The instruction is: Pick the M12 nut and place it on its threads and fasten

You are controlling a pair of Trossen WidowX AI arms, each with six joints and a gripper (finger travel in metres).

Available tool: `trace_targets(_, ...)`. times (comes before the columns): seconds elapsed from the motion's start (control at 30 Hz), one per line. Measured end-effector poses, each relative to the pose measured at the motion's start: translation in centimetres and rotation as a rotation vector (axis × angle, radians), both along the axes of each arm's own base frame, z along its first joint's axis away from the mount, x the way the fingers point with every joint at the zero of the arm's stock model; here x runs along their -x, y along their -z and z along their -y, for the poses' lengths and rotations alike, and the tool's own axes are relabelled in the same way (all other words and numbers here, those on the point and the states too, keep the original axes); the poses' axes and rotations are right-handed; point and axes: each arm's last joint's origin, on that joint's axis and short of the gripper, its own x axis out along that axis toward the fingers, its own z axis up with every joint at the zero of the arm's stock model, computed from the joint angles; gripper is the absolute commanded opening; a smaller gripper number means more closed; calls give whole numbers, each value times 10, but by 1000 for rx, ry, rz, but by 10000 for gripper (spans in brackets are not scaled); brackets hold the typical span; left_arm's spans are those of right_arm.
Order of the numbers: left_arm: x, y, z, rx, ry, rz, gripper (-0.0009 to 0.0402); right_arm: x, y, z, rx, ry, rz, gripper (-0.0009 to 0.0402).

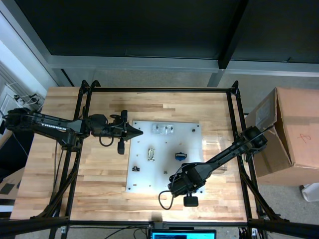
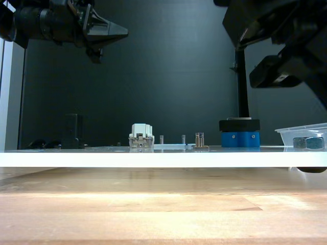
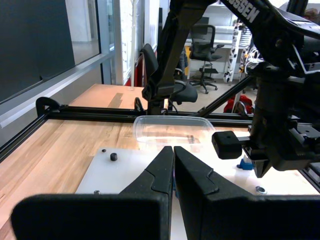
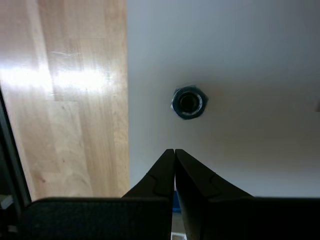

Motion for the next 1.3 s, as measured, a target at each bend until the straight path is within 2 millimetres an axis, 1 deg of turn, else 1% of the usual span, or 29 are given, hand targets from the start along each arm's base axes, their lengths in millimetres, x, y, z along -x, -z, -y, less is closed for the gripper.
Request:
trace_targets(0.13,0,0,0,0,0,0,0,1,-16,7,34,-16,74,0)
trace_targets(0.27,0,0,0,0,0,-2,0,3,-37,22,66,-8,166,0)
trace_targets(0.37,0,0,0,0,0,-3,0,6,-52,39,70,4,260,0)
trace_targets(0.53,0,0,0,0,0,-5,0,17,-79,68,58,20,435,0)
trace_targets(0.73,0,1,0,0,0,-5,0,31,-99,111,52,52,683,0)
trace_targets(0.9,0,1,0,0,0,-6,0,43,-106,146,85,82,879,0)
trace_targets(1.0,0,0,0,0,0,-5,0,52,-108,163,80,86,989,0)
trace_targets(1.17,0,0,0,0,0,-5,0,71,-106,183,68,116,1172,0)
trace_targets(1.3,0,0,0,0,0,-5,0,86,-102,193,88,147,1306,0)
